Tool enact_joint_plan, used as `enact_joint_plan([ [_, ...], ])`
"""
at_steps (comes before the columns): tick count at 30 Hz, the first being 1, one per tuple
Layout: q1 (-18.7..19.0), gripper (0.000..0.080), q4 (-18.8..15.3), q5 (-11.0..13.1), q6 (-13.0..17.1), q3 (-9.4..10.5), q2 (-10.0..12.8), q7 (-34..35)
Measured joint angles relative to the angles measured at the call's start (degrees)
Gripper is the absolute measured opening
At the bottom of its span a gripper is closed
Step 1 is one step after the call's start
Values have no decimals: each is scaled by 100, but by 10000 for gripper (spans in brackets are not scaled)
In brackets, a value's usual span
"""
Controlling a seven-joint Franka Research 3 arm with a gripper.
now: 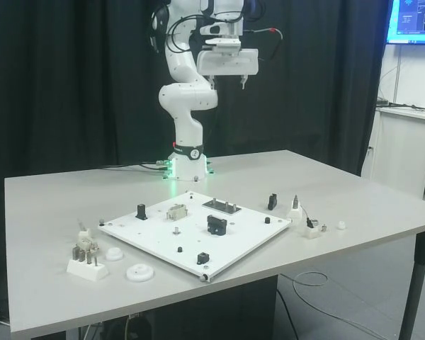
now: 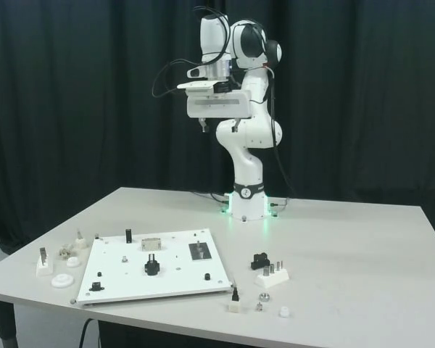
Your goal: Pick BNC.
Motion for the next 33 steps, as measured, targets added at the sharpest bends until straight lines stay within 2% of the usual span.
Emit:
enact_joint_plan([
  [33, -19, 800, 0, -5, 320, 1, 246, 4],
])
